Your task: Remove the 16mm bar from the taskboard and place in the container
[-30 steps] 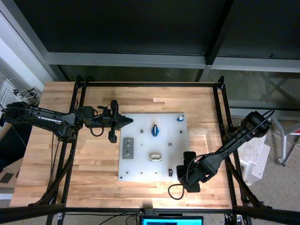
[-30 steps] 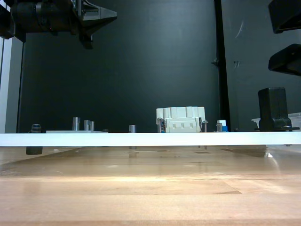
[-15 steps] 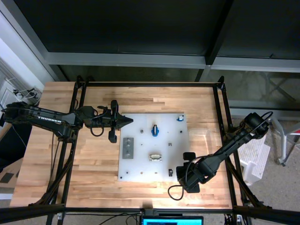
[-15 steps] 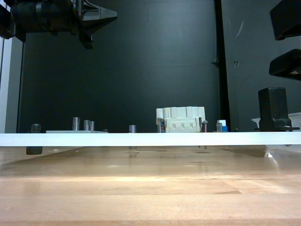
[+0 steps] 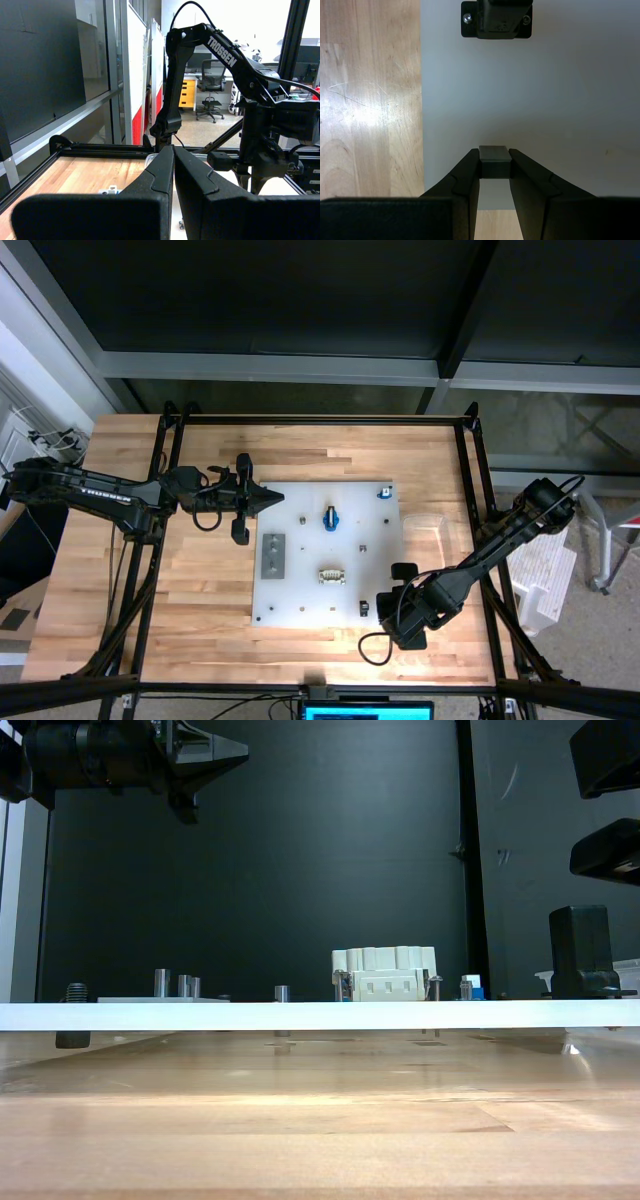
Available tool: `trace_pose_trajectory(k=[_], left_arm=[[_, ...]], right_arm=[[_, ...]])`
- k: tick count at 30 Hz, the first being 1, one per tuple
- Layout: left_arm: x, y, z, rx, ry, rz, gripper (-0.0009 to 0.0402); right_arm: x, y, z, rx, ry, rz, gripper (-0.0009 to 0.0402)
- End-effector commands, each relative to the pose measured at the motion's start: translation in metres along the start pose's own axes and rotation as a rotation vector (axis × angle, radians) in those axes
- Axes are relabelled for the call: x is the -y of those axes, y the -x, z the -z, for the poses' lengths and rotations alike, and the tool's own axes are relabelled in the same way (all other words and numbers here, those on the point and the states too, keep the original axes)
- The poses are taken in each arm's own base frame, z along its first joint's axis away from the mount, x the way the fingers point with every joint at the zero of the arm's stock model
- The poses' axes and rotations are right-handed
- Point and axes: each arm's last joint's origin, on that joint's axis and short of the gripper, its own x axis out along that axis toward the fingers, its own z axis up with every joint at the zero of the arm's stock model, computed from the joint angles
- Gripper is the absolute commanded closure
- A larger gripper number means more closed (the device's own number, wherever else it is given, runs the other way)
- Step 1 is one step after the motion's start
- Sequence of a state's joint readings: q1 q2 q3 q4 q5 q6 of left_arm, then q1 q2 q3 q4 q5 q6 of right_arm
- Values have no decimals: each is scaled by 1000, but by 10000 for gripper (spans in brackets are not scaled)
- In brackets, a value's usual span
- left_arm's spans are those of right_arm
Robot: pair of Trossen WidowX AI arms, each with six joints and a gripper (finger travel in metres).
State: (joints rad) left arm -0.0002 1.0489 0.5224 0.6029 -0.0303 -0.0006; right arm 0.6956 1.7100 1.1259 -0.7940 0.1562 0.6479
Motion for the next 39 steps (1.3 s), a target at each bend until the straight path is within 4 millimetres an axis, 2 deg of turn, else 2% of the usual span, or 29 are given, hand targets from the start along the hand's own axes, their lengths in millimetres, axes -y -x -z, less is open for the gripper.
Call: trace_pose_trajectory(k=[1, 13, 20, 25, 30, 39], left_arm=[[0, 0, 0, 0, 0, 0, 393], [0, 0, 0, 0, 0, 0, 393], [0, 0, 0, 0, 0, 0, 393], [0, 0, 0, 0, 0, 0, 393], [0, 0, 0, 0, 0, 0, 393], [0, 0, 0, 0, 0, 0, 393]], right_arm=[[2, 7, 0, 11, -1, -8, 390], [17, 53, 7, 89, -22, -67, 393], [37, 80, 18, 88, -50, -57, 393], [53, 94, 30, 56, -107, 12, 393], [64, 97, 43, 33, -134, 18, 393], [87, 80, 64, -22, -198, 8, 393]])
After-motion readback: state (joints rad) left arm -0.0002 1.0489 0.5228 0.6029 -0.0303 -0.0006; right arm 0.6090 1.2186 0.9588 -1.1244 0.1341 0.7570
